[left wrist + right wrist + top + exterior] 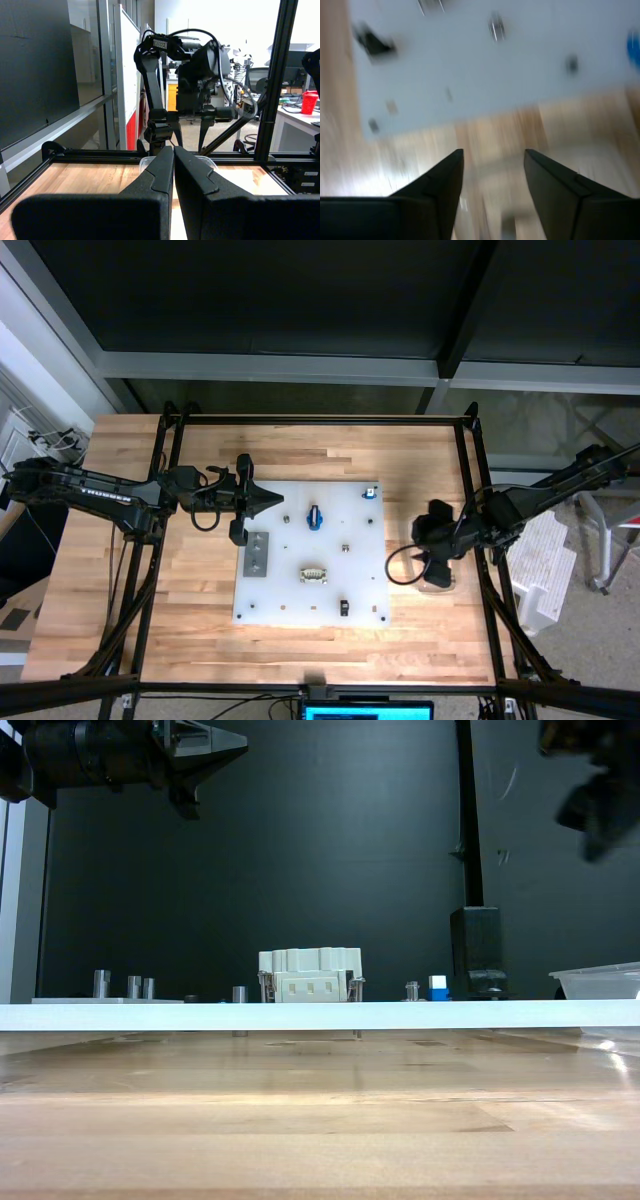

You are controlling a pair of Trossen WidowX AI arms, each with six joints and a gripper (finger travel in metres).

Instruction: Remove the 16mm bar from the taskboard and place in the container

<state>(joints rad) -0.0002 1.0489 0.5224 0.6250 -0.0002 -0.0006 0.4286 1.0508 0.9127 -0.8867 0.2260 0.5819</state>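
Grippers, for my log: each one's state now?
Left gripper: shut, empty, over the white taskboard's left edge.
Right gripper: open, empty, over the clear plastic container.

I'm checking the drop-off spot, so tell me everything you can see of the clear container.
The container is a clear plastic tub with a lipped rim, sitting upright on the wooden table right of the taskboard, apart from it. The open right gripper hangs above it, not touching; the shut left gripper is high over the board's left edge. The tub's contents cannot be made out.
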